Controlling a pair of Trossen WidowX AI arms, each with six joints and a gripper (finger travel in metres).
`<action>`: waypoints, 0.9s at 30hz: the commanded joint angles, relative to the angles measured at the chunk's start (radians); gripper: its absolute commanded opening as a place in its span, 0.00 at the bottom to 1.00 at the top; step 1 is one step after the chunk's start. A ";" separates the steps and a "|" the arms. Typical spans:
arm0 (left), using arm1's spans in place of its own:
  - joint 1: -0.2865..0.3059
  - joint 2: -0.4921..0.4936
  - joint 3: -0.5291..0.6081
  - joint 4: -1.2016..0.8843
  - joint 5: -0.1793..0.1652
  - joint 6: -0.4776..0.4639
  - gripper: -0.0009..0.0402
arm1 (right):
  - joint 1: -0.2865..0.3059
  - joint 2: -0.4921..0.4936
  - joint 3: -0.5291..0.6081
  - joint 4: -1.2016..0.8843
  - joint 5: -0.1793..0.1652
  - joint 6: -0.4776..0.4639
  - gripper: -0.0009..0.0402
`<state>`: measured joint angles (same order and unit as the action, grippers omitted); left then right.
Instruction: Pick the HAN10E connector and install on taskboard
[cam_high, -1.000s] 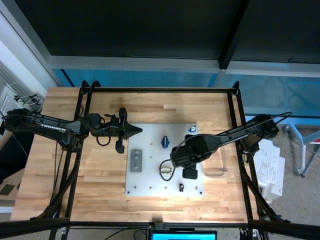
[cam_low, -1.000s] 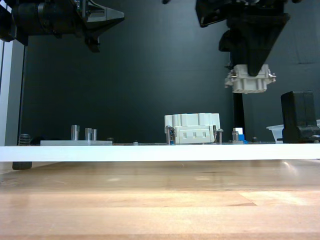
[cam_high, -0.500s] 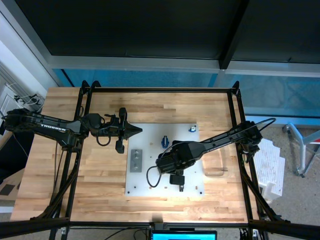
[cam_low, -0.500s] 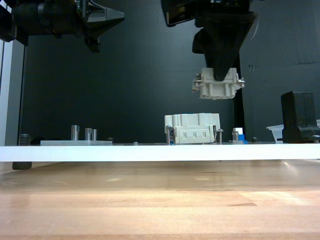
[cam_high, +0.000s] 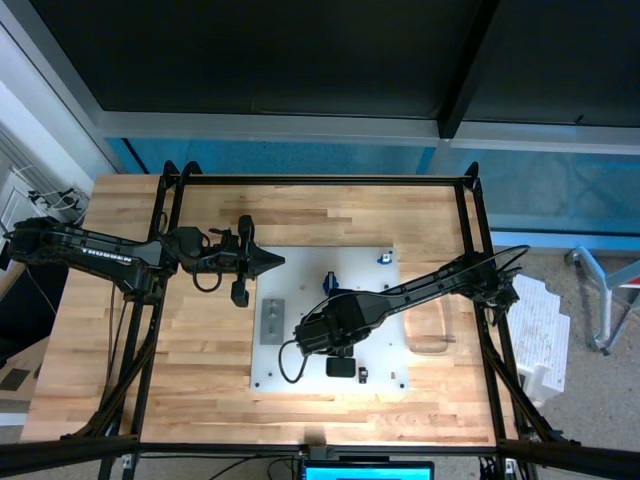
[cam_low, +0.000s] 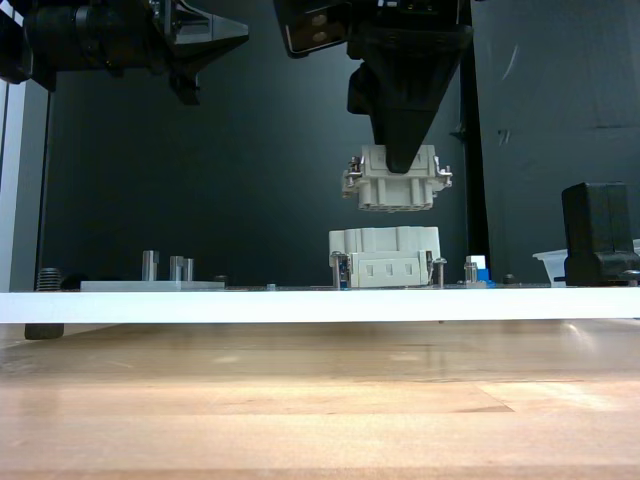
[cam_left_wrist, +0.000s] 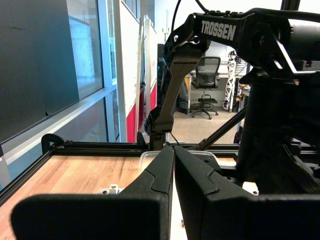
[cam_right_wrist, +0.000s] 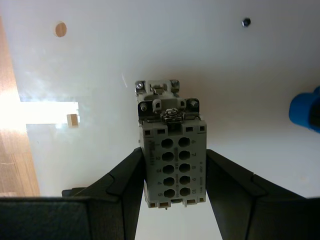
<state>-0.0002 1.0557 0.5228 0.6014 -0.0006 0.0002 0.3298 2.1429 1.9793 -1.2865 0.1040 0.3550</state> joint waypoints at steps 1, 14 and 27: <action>0.000 0.000 0.000 0.001 0.000 0.000 0.02 | 0.000 0.010 0.015 0.001 0.001 -0.005 0.03; 0.000 0.000 0.000 0.001 0.000 0.000 0.02 | 0.000 0.025 0.004 0.030 0.000 0.007 0.03; 0.000 0.000 0.000 0.000 0.000 0.000 0.02 | 0.000 0.025 -0.016 0.050 0.000 0.006 0.03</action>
